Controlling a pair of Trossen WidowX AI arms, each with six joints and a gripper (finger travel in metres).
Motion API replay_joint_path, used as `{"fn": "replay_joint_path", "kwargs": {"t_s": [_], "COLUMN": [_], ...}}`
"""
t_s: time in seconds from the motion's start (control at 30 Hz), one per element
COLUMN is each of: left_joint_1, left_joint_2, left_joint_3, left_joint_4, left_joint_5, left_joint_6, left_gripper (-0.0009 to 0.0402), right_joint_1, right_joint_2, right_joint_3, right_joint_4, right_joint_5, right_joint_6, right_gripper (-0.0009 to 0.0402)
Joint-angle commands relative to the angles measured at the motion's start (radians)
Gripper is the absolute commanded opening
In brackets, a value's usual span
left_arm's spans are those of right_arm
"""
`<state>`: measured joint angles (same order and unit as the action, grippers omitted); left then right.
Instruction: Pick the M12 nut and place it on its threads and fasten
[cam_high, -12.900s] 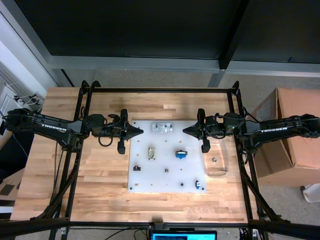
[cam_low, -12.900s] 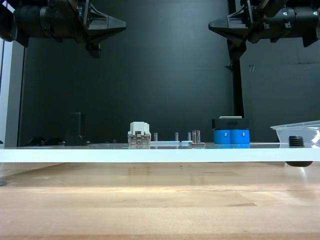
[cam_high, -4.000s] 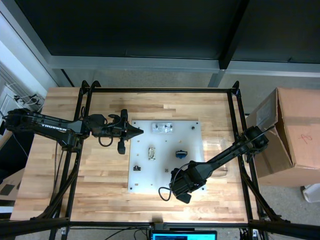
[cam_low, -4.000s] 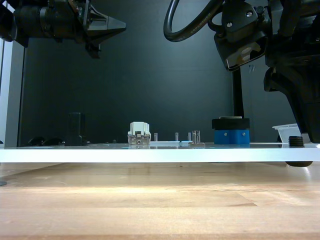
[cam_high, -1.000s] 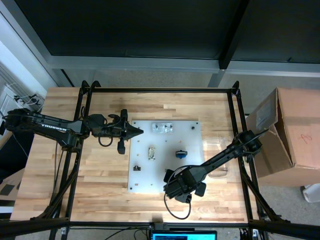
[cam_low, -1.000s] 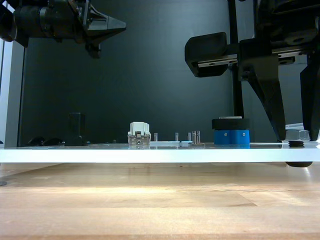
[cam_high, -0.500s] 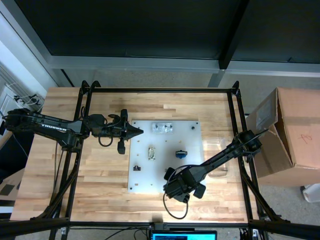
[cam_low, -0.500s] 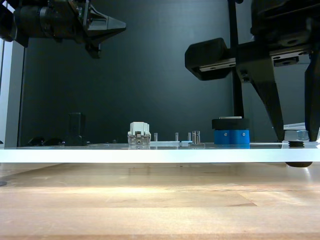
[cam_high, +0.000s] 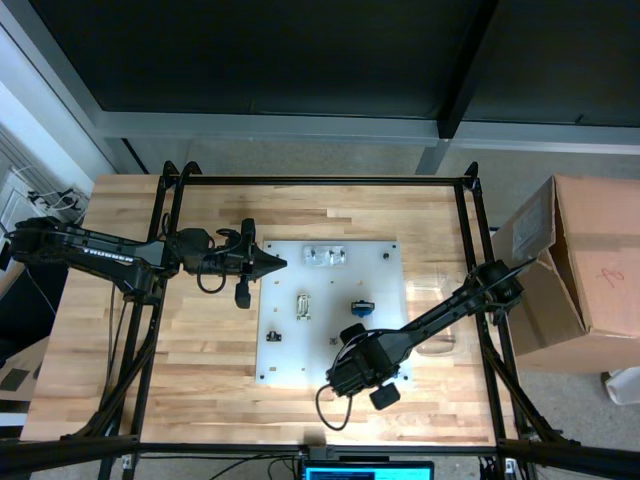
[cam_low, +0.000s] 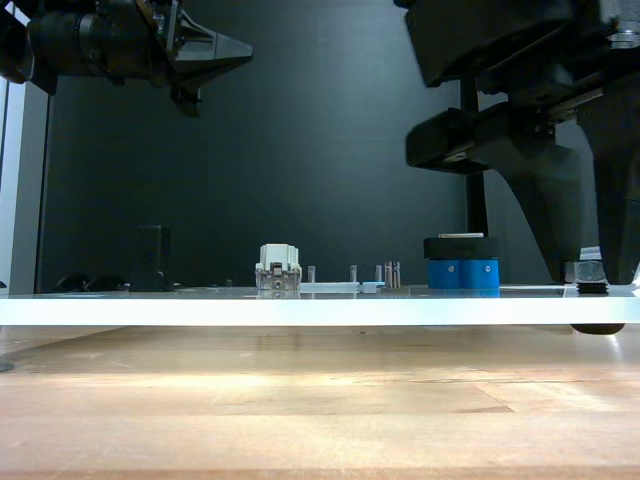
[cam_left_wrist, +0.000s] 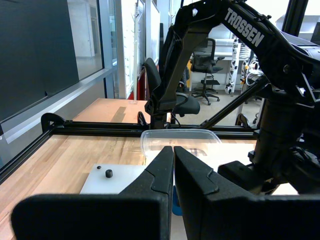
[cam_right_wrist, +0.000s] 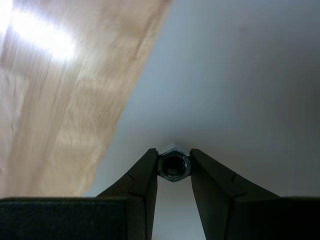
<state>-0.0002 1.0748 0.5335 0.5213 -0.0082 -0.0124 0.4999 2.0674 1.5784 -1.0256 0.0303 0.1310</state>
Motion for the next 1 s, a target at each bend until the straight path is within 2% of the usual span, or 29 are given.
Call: {"fn": "replay_joint_path", "kwargs": {"t_s": [0.03, 0.27, 0.47, 0.63, 0.8, 1.0], "left_joint_1": [0.000, 0.000, 0.000, 0.000, 0.000, 0.000], "left_joint_2": [0.000, 0.000, 0.000, 0.000, 0.000, 0.000], "left_joint_3": [0.000, 0.000, 0.000, 0.000, 0.000, 0.000], "left_joint_4": [0.000, 0.000, 0.000, 0.000, 0.000, 0.000], "left_joint_5": [0.000, 0.000, 0.000, 0.000, 0.000, 0.000], "left_joint_6": [0.000, 0.000, 0.000, 0.000, 0.000, 0.000], "left_gripper": [0.0000, 0.0000, 0.0000, 0.0000, 0.0000, 0.0000], "right_joint_1": [0.000, 0.000, 0.000, 0.000, 0.000, 0.000], "right_joint_2": [0.001, 0.001, 0.001, 0.001, 0.001, 0.001], "right_joint_3": [0.000, 0.000, 0.000, 0.000, 0.000, 0.000], "right_joint_4": [0.006, 0.008, 0.022, 0.022, 0.021, 0.021], "right_joint_5": [0.003, 0.003, 0.003, 0.004, 0.006, 0.006], "right_joint_6": [0.158, 0.541, 0.948, 1.202, 1.339, 1.406], "right_gripper": [0.0007, 0.0007, 0.0007, 0.0007, 0.0007, 0.0007]}}
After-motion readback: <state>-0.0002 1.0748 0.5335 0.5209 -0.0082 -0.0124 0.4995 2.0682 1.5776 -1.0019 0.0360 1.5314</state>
